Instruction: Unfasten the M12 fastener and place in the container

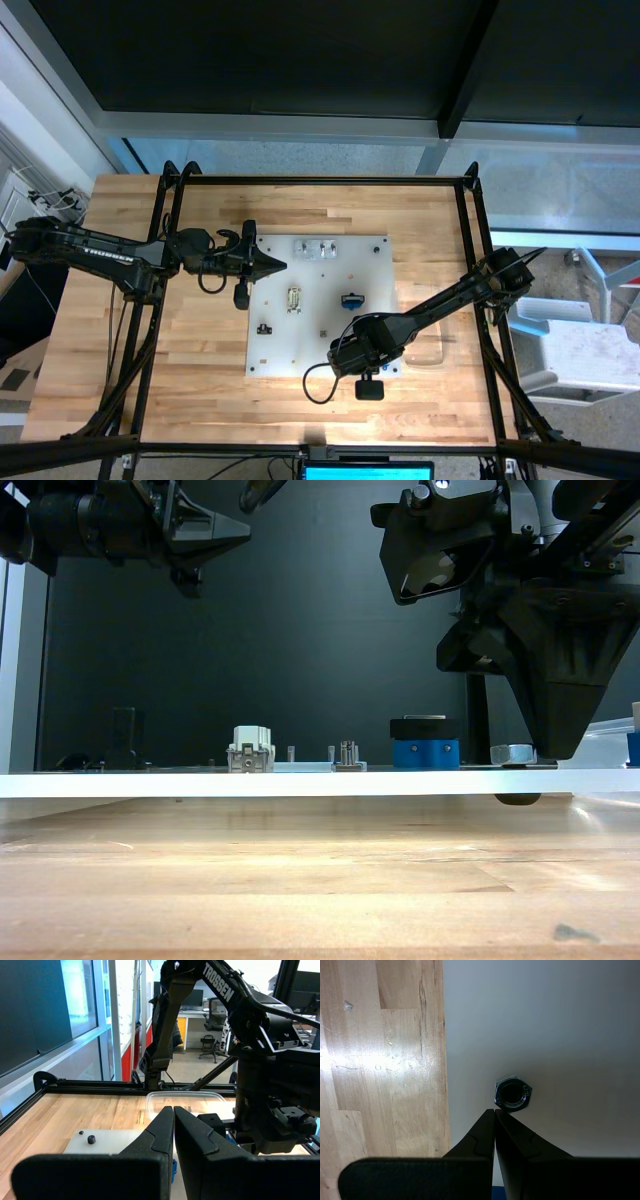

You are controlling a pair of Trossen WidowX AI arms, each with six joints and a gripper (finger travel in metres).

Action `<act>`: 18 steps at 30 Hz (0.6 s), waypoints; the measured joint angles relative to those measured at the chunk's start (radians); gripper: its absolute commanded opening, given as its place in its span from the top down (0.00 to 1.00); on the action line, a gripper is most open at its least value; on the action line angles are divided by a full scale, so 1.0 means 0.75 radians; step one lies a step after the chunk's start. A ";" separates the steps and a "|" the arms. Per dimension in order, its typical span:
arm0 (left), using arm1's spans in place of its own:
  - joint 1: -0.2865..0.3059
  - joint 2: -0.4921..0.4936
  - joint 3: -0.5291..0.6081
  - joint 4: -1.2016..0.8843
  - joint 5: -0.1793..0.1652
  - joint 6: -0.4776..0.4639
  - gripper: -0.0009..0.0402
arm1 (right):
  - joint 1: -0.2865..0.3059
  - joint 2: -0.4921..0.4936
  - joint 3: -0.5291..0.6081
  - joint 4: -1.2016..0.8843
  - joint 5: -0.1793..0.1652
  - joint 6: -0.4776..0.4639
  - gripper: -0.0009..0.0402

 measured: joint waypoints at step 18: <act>0.000 0.001 0.000 -0.002 0.000 0.001 0.98 | -0.003 -0.069 -0.001 -0.120 0.214 0.185 0.98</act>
